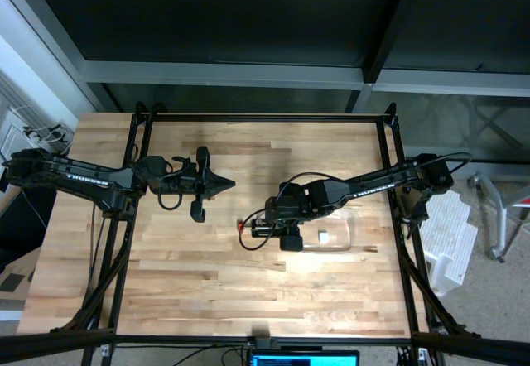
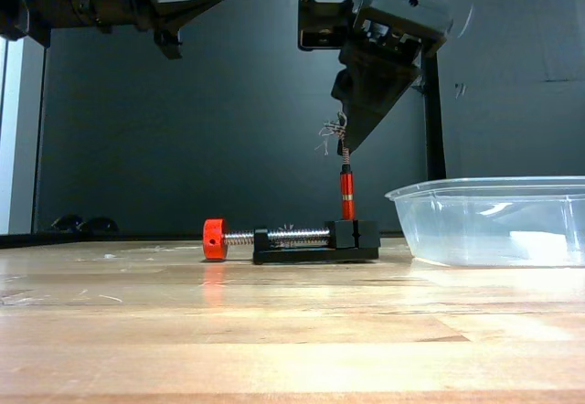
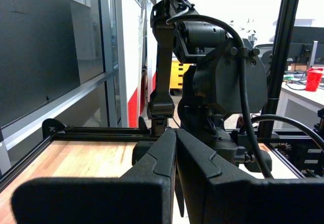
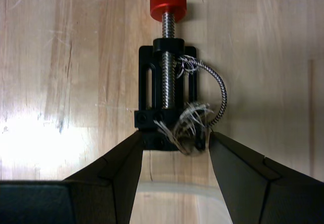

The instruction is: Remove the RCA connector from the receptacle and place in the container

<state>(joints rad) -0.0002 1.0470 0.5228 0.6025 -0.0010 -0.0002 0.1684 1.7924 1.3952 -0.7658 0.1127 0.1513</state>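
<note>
right gripper (image 4: 174,137) spread wide, straddling the frayed wire tail to line up a pull | RCA connector (image 2: 347,192) directly beneath it, upright, seated in receptacle (image 2: 315,239) | container (image 2: 498,221) just beside, short carry | left gripper (image 1: 225,185) pinched closed, parked well apart

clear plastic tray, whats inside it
A small white cube lies in the clear tray; its left end is hidden under the right arm. Right gripper open over the black block; left gripper shut, parked at left.
</note>
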